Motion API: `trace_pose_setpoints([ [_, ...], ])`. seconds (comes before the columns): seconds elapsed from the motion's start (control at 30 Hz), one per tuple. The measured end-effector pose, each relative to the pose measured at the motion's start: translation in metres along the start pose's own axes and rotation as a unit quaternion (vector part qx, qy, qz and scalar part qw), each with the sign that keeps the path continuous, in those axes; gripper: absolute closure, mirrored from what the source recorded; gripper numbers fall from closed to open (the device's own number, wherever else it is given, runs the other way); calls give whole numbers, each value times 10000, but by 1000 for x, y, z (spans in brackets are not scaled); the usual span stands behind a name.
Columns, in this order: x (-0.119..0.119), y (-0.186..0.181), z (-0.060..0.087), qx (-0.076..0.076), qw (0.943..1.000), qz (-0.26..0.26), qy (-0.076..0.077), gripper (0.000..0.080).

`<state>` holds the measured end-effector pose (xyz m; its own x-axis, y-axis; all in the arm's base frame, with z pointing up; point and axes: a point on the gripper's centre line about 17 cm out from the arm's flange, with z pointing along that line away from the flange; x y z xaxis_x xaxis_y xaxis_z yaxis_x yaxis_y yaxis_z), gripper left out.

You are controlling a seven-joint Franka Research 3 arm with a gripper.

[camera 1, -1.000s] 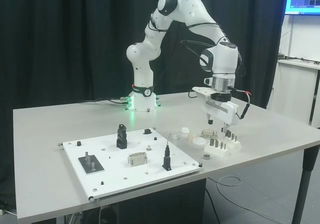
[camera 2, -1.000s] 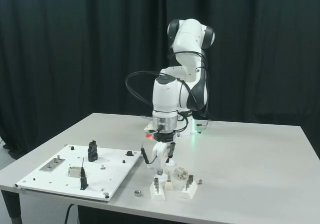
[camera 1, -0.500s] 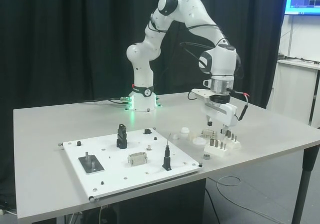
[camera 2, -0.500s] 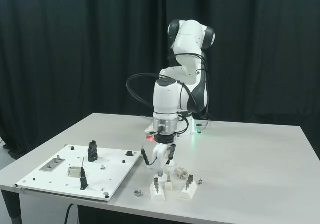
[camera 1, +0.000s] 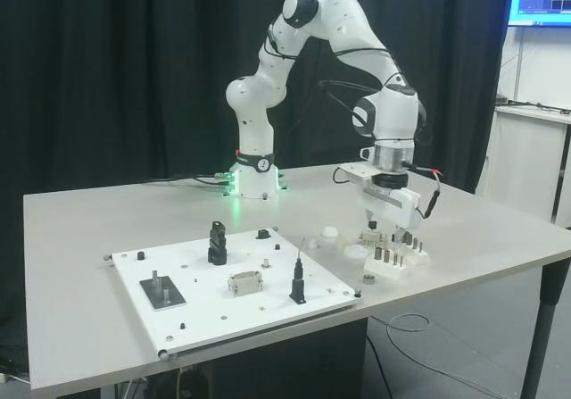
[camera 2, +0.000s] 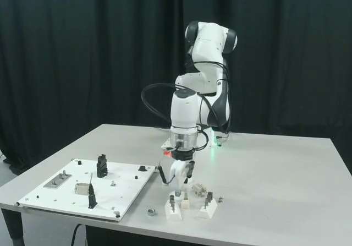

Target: Pick Ethernet.

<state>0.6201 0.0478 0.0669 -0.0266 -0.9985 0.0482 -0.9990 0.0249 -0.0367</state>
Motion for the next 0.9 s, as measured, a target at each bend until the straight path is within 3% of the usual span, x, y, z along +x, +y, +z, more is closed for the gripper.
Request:
trace_pose_setpoints([
  [0.9, -15, 14, 18, 125, 9999, -112, -3, 3],
])
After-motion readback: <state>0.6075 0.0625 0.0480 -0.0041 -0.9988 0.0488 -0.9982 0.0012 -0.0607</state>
